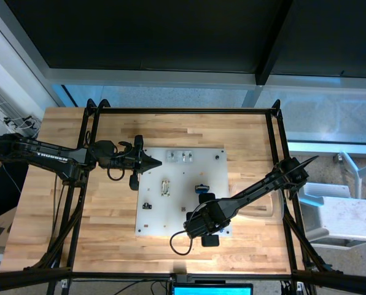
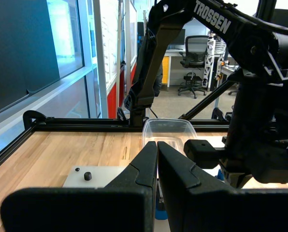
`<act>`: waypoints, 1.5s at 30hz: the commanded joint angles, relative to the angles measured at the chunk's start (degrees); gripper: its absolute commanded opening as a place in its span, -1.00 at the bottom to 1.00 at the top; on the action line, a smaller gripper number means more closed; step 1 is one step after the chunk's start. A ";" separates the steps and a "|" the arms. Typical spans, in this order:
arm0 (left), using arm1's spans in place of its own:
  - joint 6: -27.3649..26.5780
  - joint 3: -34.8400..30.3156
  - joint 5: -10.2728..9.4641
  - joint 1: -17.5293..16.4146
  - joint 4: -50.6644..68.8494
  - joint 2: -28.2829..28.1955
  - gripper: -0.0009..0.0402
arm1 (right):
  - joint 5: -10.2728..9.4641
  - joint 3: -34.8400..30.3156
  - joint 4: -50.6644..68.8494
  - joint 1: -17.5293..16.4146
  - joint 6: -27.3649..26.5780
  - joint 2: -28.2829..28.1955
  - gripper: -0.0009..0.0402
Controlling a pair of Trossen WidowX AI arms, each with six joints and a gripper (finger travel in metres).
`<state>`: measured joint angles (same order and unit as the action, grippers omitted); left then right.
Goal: Pick the M12 fastener and fasten on the M12 threads
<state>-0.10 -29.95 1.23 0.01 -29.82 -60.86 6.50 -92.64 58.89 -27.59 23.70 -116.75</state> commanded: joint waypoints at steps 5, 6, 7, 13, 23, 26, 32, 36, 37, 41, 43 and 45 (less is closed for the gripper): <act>0.00 0.00 0.02 0.00 -0.04 0.00 -0.96 | 0.00 1.79 -2.78 -0.04 -0.17 0.07 -0.96; 0.00 0.00 0.02 0.00 -0.04 0.00 -0.96 | 0.00 1.79 -2.80 -0.04 -0.17 0.07 -0.96; 0.00 0.00 0.02 -0.02 -0.04 0.00 -0.96 | -0.07 1.79 -2.80 -0.04 -0.15 0.07 -0.96; 0.00 0.00 0.02 0.00 -0.02 0.00 -0.96 | -17.27 1.66 -2.97 0.22 -2.08 0.42 -0.96; 0.00 0.00 0.02 -0.02 -0.04 0.00 -0.96 | -16.09 1.68 -1.90 0.35 -3.13 1.40 -0.96; 0.00 0.00 0.02 0.00 -0.07 0.00 -0.96 | -12.04 1.68 -1.86 0.35 -3.13 1.60 -0.96; 0.00 0.00 0.02 0.00 -0.04 0.00 -0.96 | -2.40 1.73 -1.88 0.59 -2.19 1.92 -0.96; 0.00 0.00 0.02 0.00 -0.02 0.00 -0.96 | 1.11 2.36 -2.12 0.57 -0.31 1.70 -0.96; 0.00 0.00 0.02 -0.02 -0.02 0.00 -0.96 | 1.07 2.40 -2.14 0.59 -0.07 1.42 -0.96; 0.00 0.00 0.02 0.00 -0.02 0.00 -0.96 | 0.76 2.43 -2.29 0.44 0.39 0.59 -0.96; 0.00 0.00 0.02 -0.02 -0.02 0.00 -0.96 | -0.15 2.43 -2.91 0.35 0.48 0.26 -0.96; 0.00 0.00 0.02 0.00 -0.07 0.00 -0.96 | -0.74 2.43 -3.21 0.33 0.48 -0.04 -0.96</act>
